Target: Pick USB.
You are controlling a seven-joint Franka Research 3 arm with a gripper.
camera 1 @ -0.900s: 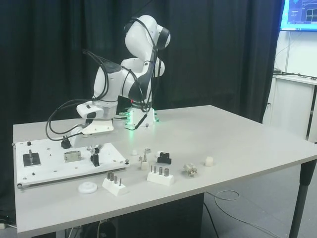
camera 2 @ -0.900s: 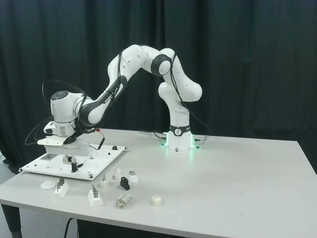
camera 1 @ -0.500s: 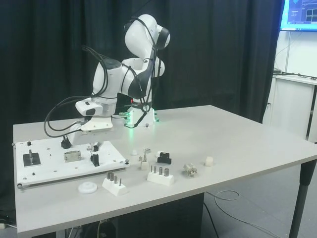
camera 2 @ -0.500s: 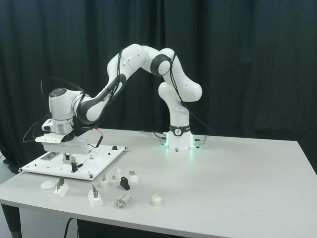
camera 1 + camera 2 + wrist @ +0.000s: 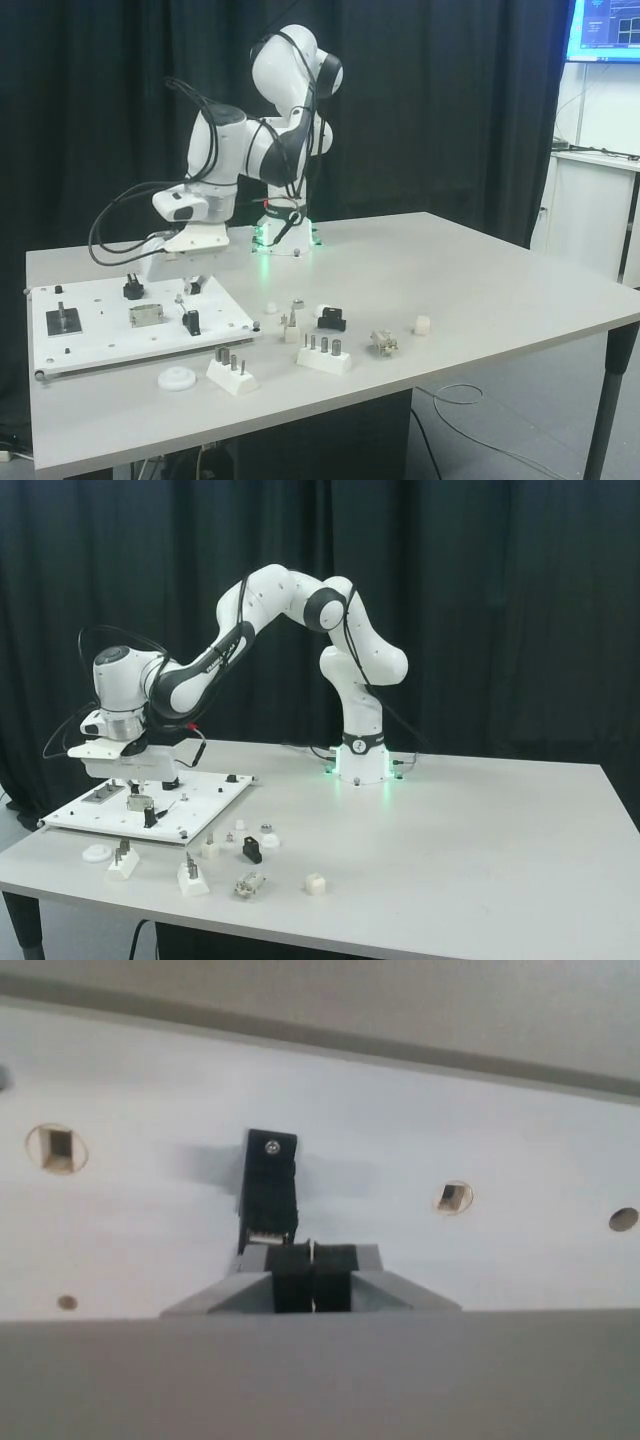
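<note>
White plastic up front on the grey table (image 5: 480,280): a toothed disc (image 5: 176,379) at the near edge, and to its right two holders (image 5: 231,372) carrying upright pins. Further right sit a metal connector (image 5: 384,342) and a small white cap (image 5: 422,325), with a black part (image 5: 331,320) just behind them.

On to the white board (image 5: 100,345) at the left of the table, and here is the USB (image 5: 191,322). It stands near the board's near right corner, apart from the loose parts. The wrist view shows it as a narrow black block (image 5: 270,1185) with a screw head at the end away from the fingers and a pale strip at the end toward them. Its shadow falls on the board right beside it. From the second room view it is a small dark post (image 5: 150,817) just right of a metal block (image 5: 135,802).

The gripper (image 5: 190,285) hovers above the board, just behind the USB. Its black fingers (image 5: 290,1280) are pressed together and nothing shows between them. Whether a fingertip touches the block, the wrist view does not settle.

Behind that, the white arm (image 5: 285,60) arches back to its base (image 5: 278,240), glowing green at the table's far side. A black curtain (image 5: 450,100) hangs beyond.
</note>
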